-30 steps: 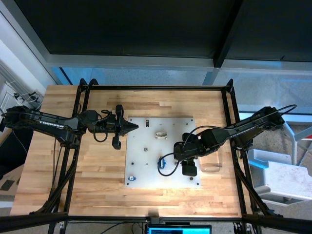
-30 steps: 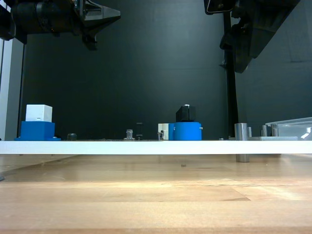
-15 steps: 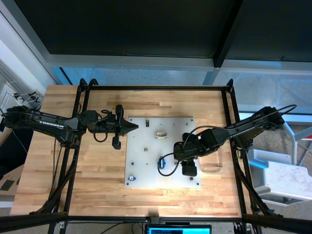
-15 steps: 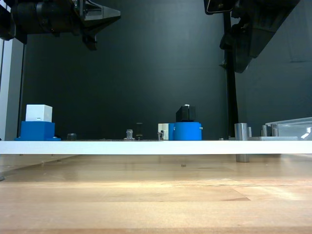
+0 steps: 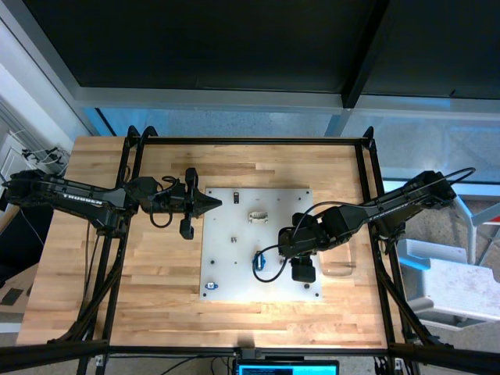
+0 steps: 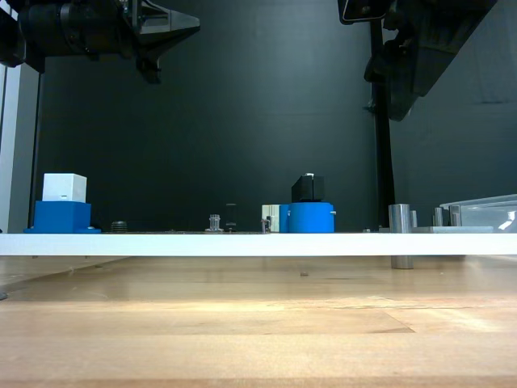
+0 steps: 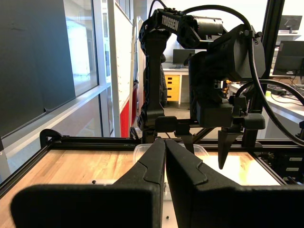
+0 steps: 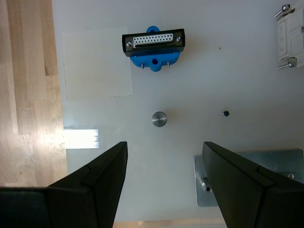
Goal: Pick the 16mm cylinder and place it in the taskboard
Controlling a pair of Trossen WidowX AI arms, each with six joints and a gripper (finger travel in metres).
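The right gripper (image 8: 164, 144) hangs open above the taskboard (image 8: 199, 66). The cylinder (image 8: 159, 118) stands seated in the board below its spread fingers, free of them. The left gripper (image 7: 165, 142) is closed on nothing, high over the board's left edge.

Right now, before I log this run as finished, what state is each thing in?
taskboard: lying flat and level.
16mm cylinder: upright, seated in a taskboard hole, ungripped.
right gripper: open, empty, raised above the cylinder.
left gripper: shut, empty, raised at the taskboard's left edge.
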